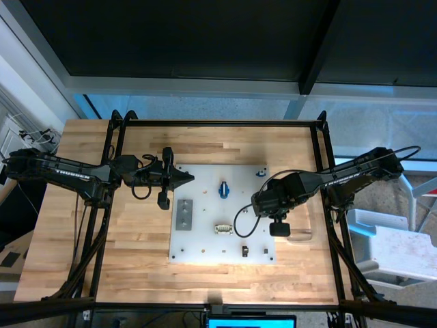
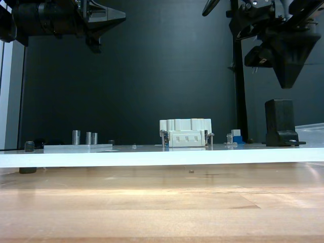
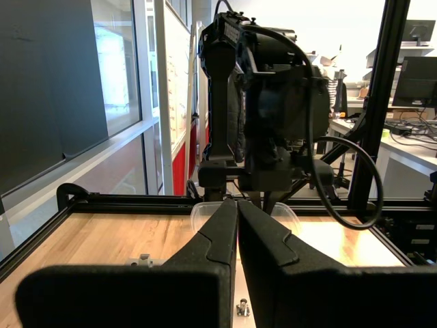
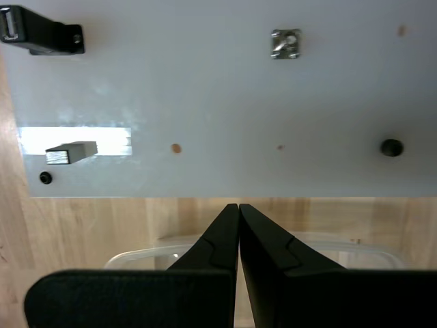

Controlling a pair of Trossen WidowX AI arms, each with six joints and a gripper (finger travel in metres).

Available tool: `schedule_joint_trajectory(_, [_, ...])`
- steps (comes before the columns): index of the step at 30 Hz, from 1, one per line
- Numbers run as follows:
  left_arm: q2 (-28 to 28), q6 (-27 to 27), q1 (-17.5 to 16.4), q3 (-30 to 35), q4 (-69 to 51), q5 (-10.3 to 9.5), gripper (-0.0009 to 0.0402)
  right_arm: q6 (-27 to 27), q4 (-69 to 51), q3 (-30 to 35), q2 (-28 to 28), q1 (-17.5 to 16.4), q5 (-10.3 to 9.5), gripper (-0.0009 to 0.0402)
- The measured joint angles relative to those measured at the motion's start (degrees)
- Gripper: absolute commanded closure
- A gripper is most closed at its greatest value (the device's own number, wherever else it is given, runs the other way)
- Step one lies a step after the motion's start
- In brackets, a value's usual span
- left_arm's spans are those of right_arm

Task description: Pick the 16mm bar from the taskboard and place it in the container

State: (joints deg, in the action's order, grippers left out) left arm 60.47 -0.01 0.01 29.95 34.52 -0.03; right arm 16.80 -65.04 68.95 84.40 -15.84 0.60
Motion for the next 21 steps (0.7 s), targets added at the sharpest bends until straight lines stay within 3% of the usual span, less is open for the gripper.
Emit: schedule_joint_trajectory(21, [0.0,0.0,0.0,0.0,0.0,0.0,0.0393,9.9,3.3,0.0,4.4,-9.5,0.0,0.0393])
